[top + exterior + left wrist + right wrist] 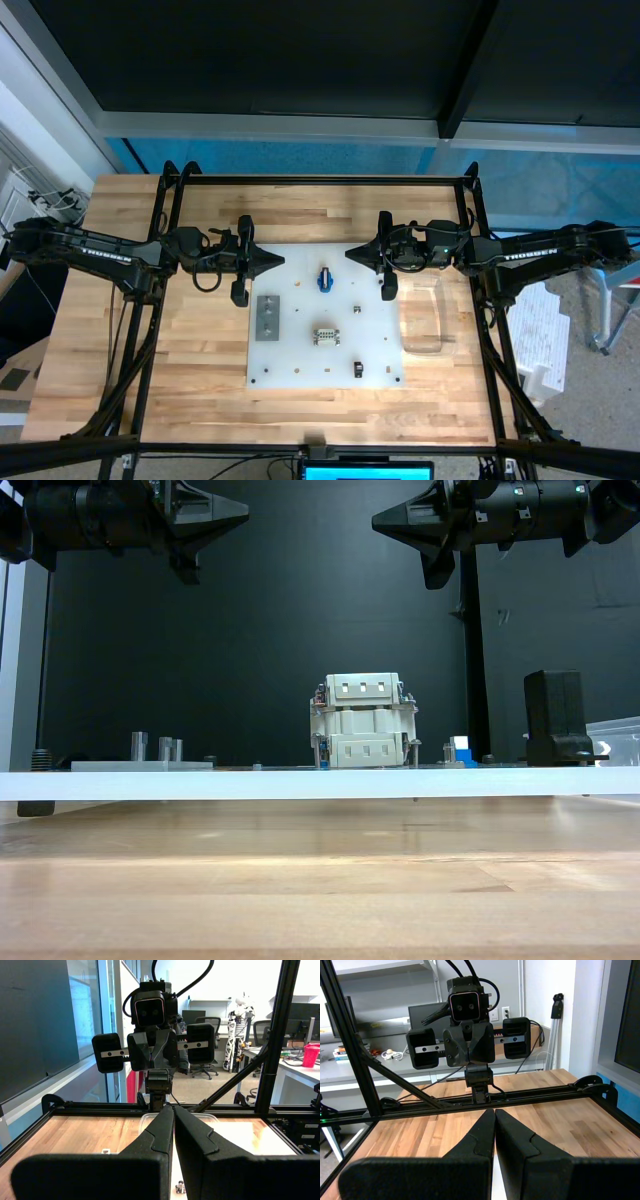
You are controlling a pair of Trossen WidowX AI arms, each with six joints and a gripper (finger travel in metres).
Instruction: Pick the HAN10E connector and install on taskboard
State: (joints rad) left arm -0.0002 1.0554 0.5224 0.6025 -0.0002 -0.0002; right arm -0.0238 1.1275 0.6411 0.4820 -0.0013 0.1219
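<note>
I saw the HAN10E connector (pixel 324 337) lying left-to-right on the taskboard (pixel 290 370), nearward and midway between left gripper (pixel 279 260) and right gripper (pixel 350 254), both with fingers together

Pale wooden table (pixel 120 330) inside a black frame (pixel 320 180) — glazed panes (pixel 35 1025) along the far side, office chairs (pixel 204 1066) and a white desk (pixel 292 1067) beyond the right edge.

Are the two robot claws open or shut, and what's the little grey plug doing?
left gripper: shut, holding nothing, raised above the taskboard.
right gripper: shut, holding nothing, raised above the taskboard.
HAN10E connector: standing upright on the taskboard, not gripped.
</note>
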